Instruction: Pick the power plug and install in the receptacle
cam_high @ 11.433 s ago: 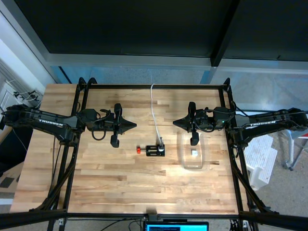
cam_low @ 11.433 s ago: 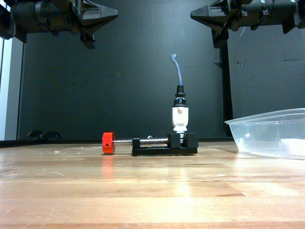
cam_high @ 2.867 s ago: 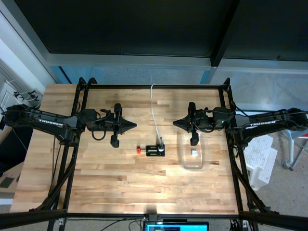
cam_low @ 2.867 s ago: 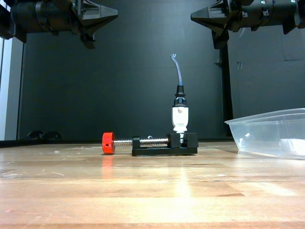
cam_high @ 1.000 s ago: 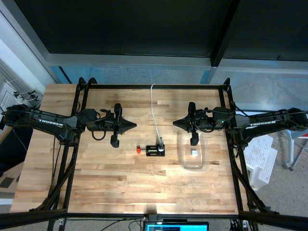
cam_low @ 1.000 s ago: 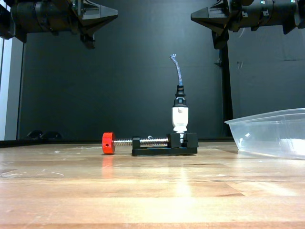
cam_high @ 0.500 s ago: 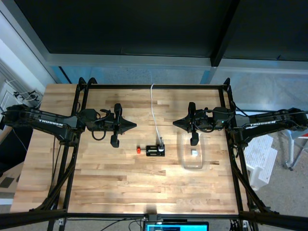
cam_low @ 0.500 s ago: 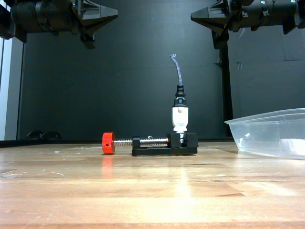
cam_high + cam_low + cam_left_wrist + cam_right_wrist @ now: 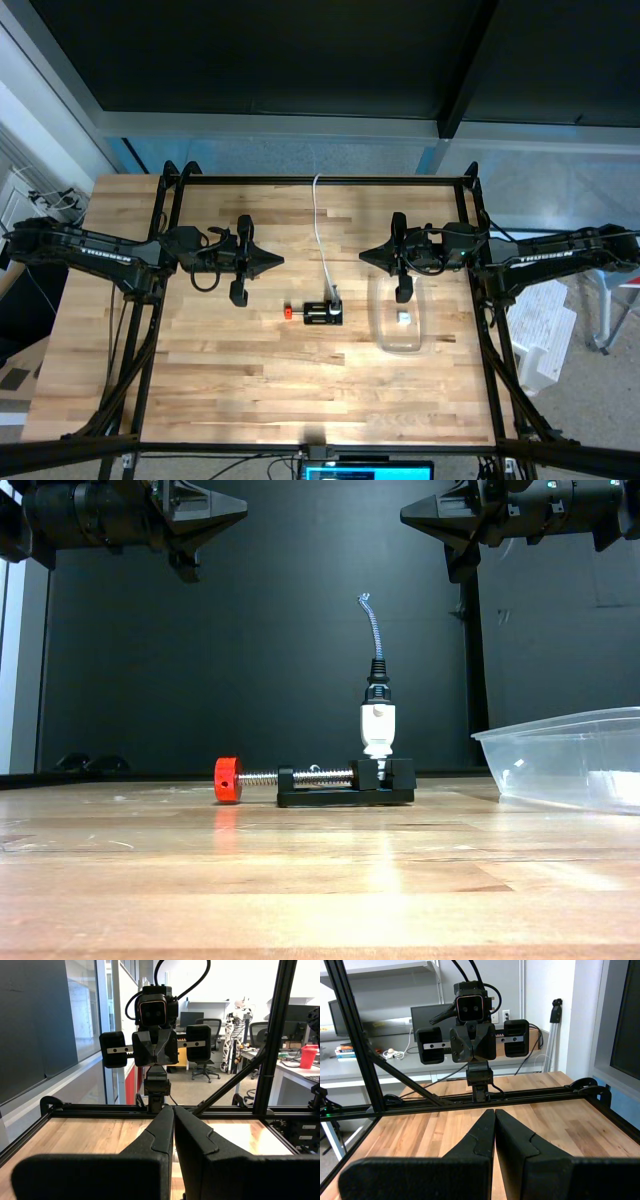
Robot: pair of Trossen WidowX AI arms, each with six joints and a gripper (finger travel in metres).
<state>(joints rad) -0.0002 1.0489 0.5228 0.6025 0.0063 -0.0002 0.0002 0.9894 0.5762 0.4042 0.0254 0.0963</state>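
Observation:
The receptacle [image 9: 334,310] [image 9: 377,728] stands upright at mid-table, clamped in a black vise [image 9: 345,780] with an orange-red knob [image 9: 288,312]. Its white cord [image 9: 320,225] runs toward the far edge. The power plug is out of view in every frame. My left gripper [image 9: 280,261] [image 9: 243,512] hangs high, left of the receptacle, pointing inward. In the left wrist view its fingers [image 9: 165,1125] are pressed together with nothing between them. My right gripper [image 9: 362,256] [image 9: 404,514] mirrors it on the right, and its fingers [image 9: 486,1127] are likewise closed and empty.
A clear plastic tray [image 9: 400,345] [image 9: 560,750] lies right of the vise, under the right arm. A small grey-white square piece [image 9: 403,318] sits in it. A black frame [image 9: 320,181] runs around the table's far and side edges.

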